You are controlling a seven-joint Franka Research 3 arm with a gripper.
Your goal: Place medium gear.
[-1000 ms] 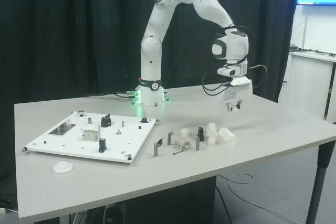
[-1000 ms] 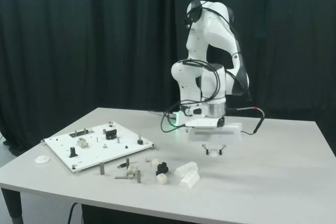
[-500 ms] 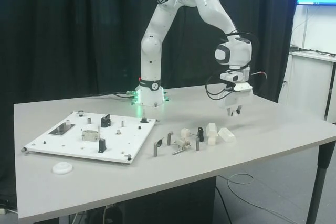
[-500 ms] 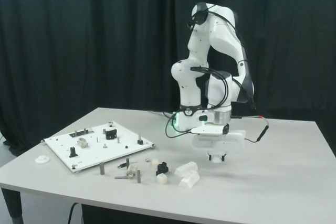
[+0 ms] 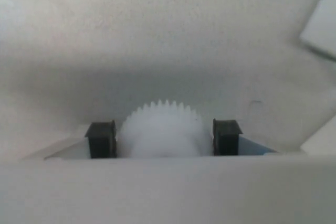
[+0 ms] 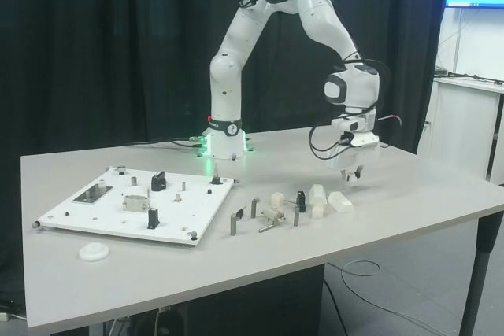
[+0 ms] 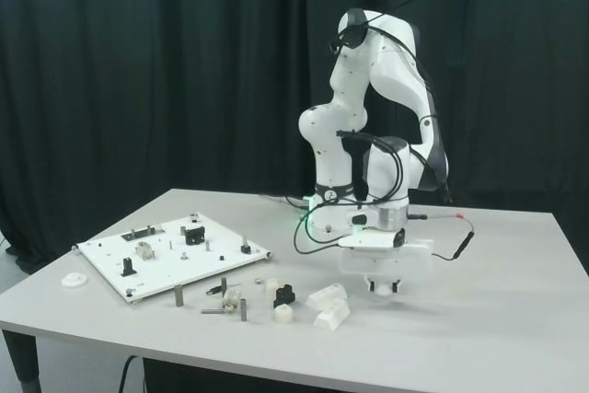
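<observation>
Wrist view showed the gripper closed on a white gear between its black fingers. The gear's toothed rim pointed down at the grey table, its flat faces upright.

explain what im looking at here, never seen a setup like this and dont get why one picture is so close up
The white machine is a robot arm bolted to a grey table. Two pictures come from cameras standing in the room, each seeing the arm and table from a different side. The close-up comes from a camera on the arm's wrist, looking down past its gripper.

The gripper has two black fingers, and they are closed on a white gear with small teeth around its rim. In the room views the gripper hangs low over the table.

On the table lie a white board with small fittings on it, a round white disc in front of the board, and a cluster of small white blocks and pegs near the gripper.
</observation>
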